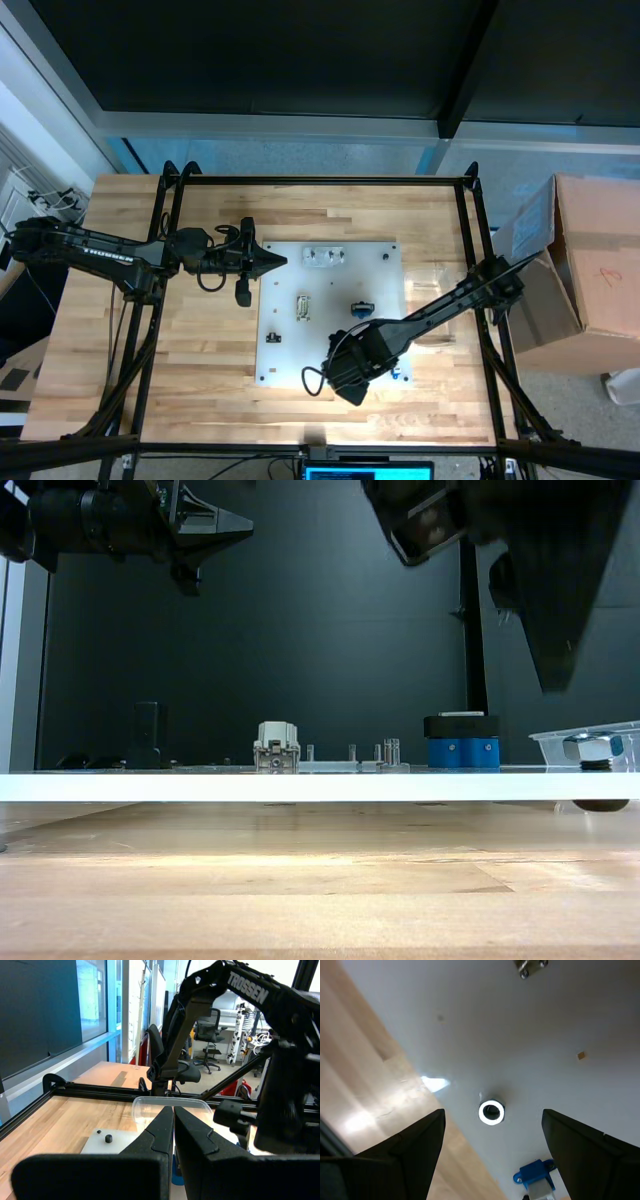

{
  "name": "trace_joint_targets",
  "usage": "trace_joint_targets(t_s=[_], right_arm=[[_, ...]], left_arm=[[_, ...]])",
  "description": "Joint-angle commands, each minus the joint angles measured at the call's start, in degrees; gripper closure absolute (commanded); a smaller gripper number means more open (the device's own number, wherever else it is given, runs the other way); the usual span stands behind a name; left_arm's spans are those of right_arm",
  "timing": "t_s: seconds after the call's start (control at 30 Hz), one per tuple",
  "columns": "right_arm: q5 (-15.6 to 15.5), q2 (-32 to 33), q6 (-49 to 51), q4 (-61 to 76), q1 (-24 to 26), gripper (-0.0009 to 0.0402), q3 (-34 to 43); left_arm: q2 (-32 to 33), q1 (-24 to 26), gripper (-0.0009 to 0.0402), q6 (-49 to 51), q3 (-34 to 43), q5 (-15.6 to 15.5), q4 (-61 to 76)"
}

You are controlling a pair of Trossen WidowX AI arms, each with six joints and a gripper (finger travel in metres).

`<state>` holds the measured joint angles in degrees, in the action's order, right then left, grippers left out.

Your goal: Unfasten the M12 nut and place it in the container

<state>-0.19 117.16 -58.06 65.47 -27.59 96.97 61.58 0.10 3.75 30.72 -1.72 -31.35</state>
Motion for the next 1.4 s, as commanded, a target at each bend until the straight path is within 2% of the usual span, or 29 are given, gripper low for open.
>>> trace_joint_targets(t_s=[0.03, 0.13, 0.43, 0.97, 1.13, 1.23, 1.4], right_arm=[[-0.28, 1.7, 0.02, -0.31, -0.02, 0.0123, 0.02], [-1.4, 3.21, 0.26, -0.39, -0.04, 0.0127, -0.09], [-0.87, 4.13, 0.94, -0.22, -0.02, 0.0162, -0.96], [-0.92, 4.02, 3.56, -0.48, -0.02, 0.0341, -1.36], [-0.9, 3.28, 4.74, -0.46, -0.02, 0.0384, -1.25], [-0.9, 2.32, 6.16, -0.42, 0.24, 0.0395, -1.25], [-0.92, -0.39, 8.74, 0.04, 1.09, 0.0384, -1.25]], left_arm=[[0.02, -0.02, 0.0393, 0.0, 0.0, 0.02, 0.0], [0.02, -0.02, 0.0393, 0.0, 0.0, 0.02, 0.0], [0.02, 0.0, 0.0393, 0.0, 0.0, 0.02, 0.0], [0.02, 0.0, 0.0393, 0.0, 0.0, 0.02, 0.0], [0.02, -0.02, 0.0393, 0.0, 0.0, 0.02, 0.0], [0.02, -0.02, 0.0393, 0.0, 0.0, 0.02, 0.0], [0.02, -0.02, 0.0393, 0.0, 0.0, 0.02, 0.0]])
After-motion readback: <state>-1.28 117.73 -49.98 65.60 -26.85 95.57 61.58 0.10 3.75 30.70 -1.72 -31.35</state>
